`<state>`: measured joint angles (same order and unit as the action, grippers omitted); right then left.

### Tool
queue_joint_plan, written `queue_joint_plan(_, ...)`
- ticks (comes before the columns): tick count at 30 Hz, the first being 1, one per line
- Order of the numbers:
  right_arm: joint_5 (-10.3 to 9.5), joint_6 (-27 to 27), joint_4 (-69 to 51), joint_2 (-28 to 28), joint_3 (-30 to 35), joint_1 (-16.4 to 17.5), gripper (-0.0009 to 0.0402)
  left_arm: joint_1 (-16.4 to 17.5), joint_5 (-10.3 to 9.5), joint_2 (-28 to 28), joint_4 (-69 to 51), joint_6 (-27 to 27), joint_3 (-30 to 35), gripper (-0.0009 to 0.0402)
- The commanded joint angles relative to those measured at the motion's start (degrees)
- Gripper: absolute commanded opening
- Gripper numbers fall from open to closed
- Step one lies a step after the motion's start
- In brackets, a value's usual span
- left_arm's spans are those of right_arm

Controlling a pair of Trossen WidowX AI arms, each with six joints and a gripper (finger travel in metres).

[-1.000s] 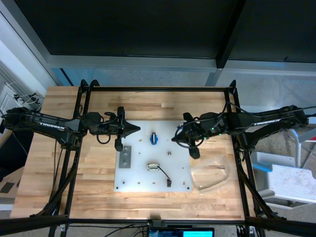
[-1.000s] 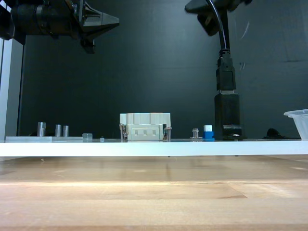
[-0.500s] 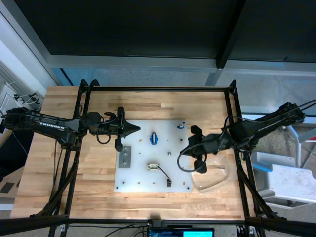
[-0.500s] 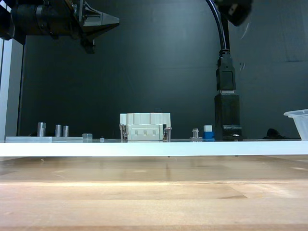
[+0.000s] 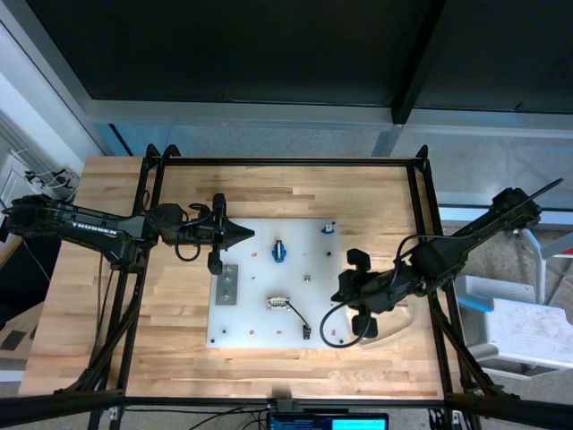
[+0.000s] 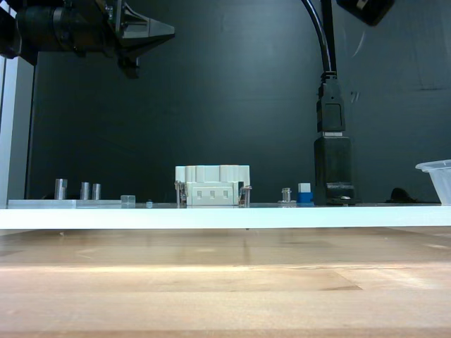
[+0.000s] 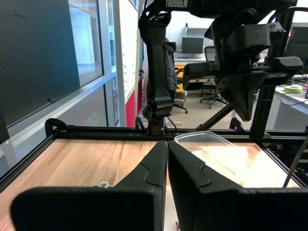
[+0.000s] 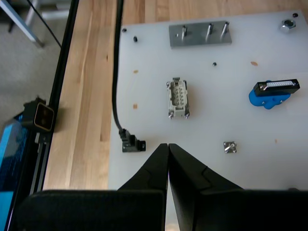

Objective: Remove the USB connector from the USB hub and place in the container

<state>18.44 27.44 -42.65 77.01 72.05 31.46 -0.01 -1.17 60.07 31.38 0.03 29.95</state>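
USB connector [image 6: 331, 116] plugged upright in USB hub [image 6: 332, 172], near edge of white board [image 5: 246, 313] | container [image 6: 433, 167] just right of board | right claw [image 8: 168, 146] clenched, empty, raised over board's right edge | left claw [image 7: 167, 144] clenched, empty, raised over board's far-left corner

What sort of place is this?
Likely a robotics lab: framed wooden bench, white task board, office chairs behind. Left gripper hovers over the board's far-left corner; right gripper over its right edge.

Robotics lab: a wooden workbench [image 5: 179, 345], mid-frame from above, caged in black metal framing [image 5: 286, 161]; office chair [image 7: 191, 77] and monitor [image 7: 192, 45] beyond.
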Motion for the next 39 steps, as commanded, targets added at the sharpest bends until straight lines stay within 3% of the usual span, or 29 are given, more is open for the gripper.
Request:
queue_joint_plan(1,0.04,0.2,-2.5,3.0,3.6,0.4,0.0000,0.0,0.02,0.0,0.0,0.0,0.0,0.0001)
queue_joint_plan(8,-0.26,0.7,-6.9,9.1,9.5,1.7,0.0014,0.0,0.02,0.0,0.0,0.0,0.0,0.0001)
queue_joint_plan(23,-2.10,6.8,-8.0,15.6,12.5,2.8,0.0158,0.0,0.02,0.0,0.0,0.0,0.0,0.0001)
queue_joint_plan(39,-1.38,8.2,-7.0,20.9,13.7,2.3,0.0165,0.0,0.02,0.0,0.0,0.0,0.0,0.0001)
